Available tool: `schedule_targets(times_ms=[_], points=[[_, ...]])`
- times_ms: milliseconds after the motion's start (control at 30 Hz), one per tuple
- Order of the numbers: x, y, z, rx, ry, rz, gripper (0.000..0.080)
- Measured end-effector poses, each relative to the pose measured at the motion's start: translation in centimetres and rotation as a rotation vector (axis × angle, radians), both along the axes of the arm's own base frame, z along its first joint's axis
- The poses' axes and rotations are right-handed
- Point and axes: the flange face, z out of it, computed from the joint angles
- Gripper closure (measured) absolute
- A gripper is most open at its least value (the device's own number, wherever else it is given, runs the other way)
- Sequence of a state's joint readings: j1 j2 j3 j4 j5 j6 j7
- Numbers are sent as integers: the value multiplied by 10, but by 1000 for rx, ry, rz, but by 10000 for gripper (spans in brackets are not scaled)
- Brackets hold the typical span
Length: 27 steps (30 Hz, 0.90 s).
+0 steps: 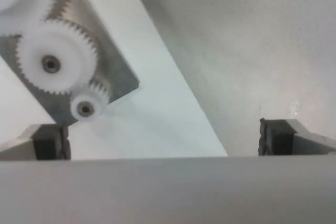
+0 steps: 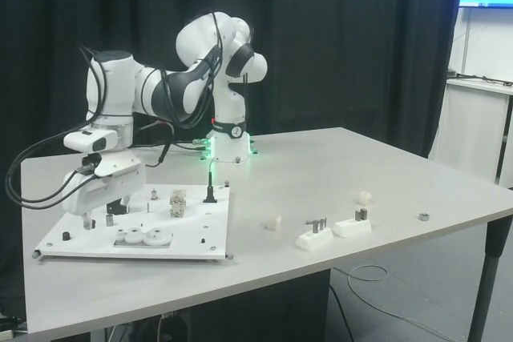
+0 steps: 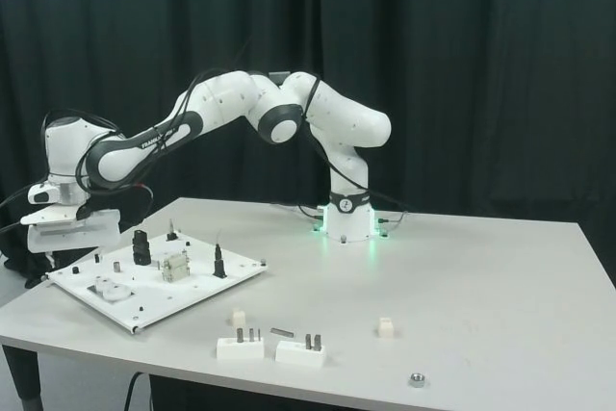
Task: Pick bolt 4.
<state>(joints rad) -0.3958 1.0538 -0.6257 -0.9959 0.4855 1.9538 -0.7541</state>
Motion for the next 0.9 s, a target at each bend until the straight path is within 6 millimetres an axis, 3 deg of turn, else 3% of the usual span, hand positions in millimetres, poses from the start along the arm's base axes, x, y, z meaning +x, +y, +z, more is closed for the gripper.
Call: schedule_targets(times_ms=[900], points=[[3, 5, 7, 25, 19, 7, 3]])
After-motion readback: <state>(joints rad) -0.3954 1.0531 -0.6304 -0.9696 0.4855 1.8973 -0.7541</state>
